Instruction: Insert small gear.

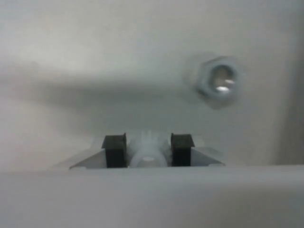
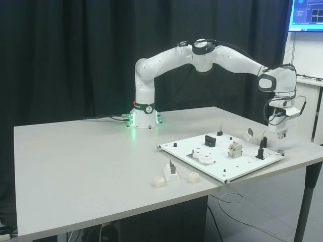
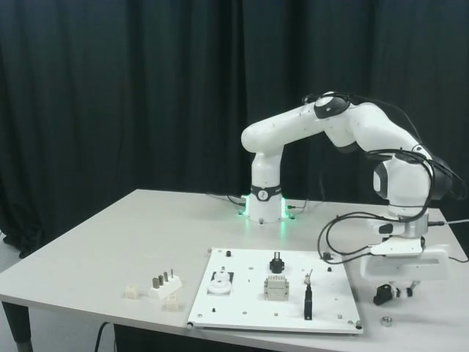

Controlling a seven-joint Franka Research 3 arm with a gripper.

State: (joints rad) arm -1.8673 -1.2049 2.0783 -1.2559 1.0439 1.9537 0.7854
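In the wrist view the tool (image 1: 148, 151) is clamped on the small gear (image 1: 147, 153), a white toothed piece pinched between its 2 black fingertips (image 1: 114, 150). A metal nut (image 1: 219, 81) lies on the grey desk (image 1: 95, 57) just beyond. In the second room view the tool (image 3: 396, 291) hangs low over the desk off the right edge of the white board (image 3: 249, 308), the nut (image 3: 386, 320) near it. Farther left, 3 small white blocks (image 3: 163, 287) sit together.
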